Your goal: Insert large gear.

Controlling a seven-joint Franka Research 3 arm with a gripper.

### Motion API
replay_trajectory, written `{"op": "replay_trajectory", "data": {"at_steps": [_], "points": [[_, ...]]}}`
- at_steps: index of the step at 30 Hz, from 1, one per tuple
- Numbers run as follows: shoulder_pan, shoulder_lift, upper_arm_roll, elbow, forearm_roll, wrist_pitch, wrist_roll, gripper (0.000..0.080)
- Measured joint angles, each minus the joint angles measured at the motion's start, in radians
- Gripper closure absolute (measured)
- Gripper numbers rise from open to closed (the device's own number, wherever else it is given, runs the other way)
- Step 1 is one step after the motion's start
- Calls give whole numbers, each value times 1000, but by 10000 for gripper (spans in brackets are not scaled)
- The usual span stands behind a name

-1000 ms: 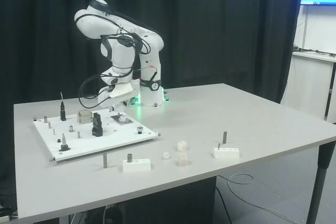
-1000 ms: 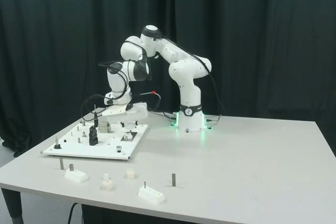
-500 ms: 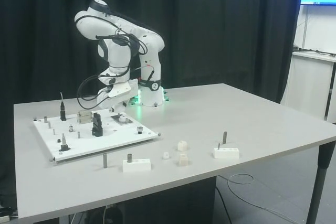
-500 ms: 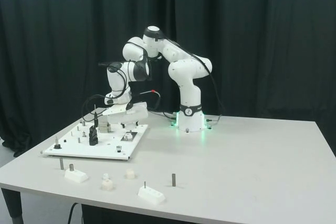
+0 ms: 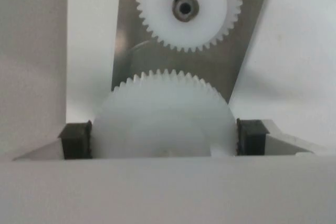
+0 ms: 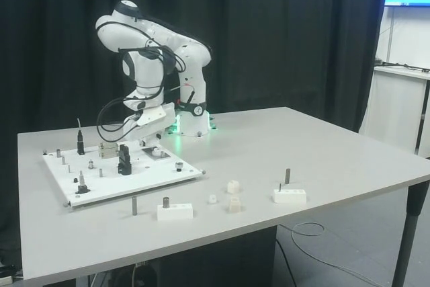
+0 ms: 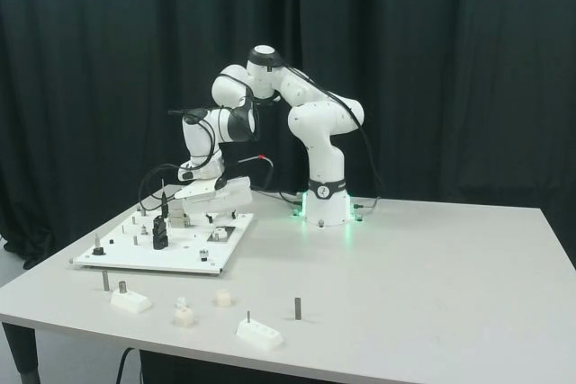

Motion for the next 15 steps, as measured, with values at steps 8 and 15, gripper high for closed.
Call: {"op": "replay_trajectory", "data": {"at_steps": [8,15], "points": [[-20,-1,-6,-10,-11,37,-3,209],[-33,-7,-7,-15,-14,51,-7,209]]}}
